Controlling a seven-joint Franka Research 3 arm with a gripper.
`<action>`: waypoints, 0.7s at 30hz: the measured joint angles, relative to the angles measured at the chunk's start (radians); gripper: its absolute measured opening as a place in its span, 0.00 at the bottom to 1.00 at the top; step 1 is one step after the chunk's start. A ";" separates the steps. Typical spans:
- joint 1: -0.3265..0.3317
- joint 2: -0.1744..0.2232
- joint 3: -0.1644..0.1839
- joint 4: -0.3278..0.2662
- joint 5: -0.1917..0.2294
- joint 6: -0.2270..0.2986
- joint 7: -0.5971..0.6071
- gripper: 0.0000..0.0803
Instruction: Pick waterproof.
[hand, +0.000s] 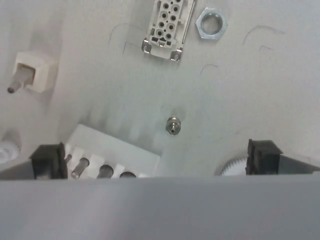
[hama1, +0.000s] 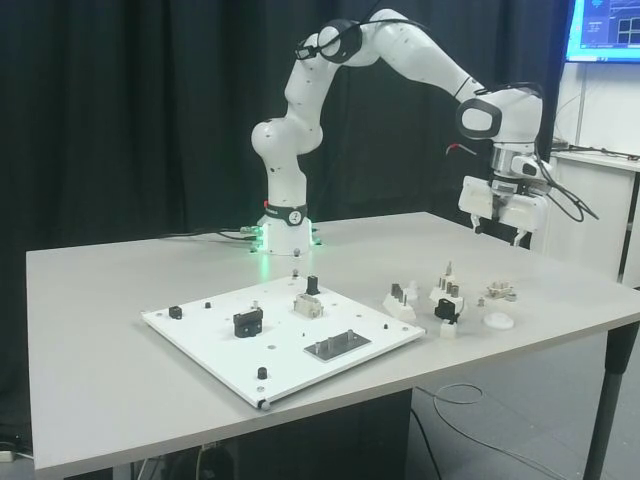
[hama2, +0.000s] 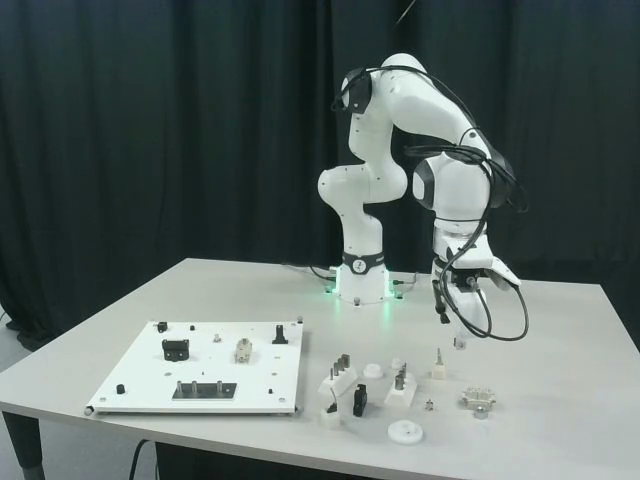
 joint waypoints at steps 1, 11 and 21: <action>0.000 0.000 0.000 0.000 0.000 0.000 0.001 1.00; 0.006 -0.001 0.000 0.003 0.000 -0.001 0.015 1.00; 0.012 -0.001 0.000 0.007 0.000 -0.001 0.041 1.00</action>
